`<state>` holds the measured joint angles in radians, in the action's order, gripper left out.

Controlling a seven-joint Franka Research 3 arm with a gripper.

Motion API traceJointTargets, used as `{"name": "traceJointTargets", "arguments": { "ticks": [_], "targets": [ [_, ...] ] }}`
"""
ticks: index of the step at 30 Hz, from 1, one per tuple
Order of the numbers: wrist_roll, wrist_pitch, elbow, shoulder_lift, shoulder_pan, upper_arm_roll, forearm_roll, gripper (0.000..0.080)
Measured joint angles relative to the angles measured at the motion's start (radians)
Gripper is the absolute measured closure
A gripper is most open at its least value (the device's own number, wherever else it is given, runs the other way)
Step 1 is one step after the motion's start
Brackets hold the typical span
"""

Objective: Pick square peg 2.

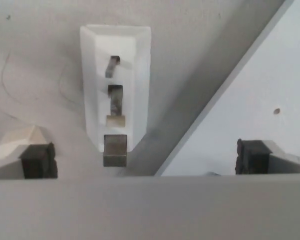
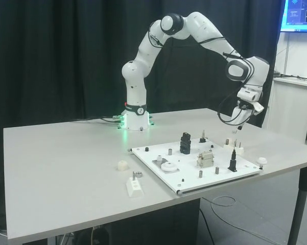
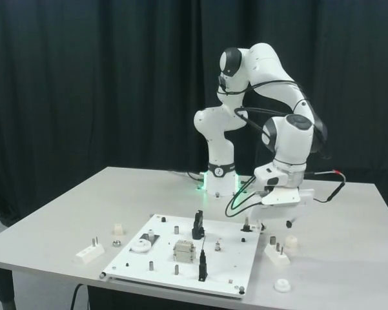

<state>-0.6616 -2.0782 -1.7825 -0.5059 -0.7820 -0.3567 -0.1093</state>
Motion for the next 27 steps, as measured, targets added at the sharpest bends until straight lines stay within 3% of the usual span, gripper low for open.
{"name": "traceJointTargets", "arguments": {
  "ticks": [12,27],
  "targets": [
    [0.172,-0.115,-0.089,0.008,0.027,0.0,-0.08,0.0003],
    [0.217,-0.139,-0.104,0.009,0.024,0.031,-0.101,0.0003]
  ]
}}
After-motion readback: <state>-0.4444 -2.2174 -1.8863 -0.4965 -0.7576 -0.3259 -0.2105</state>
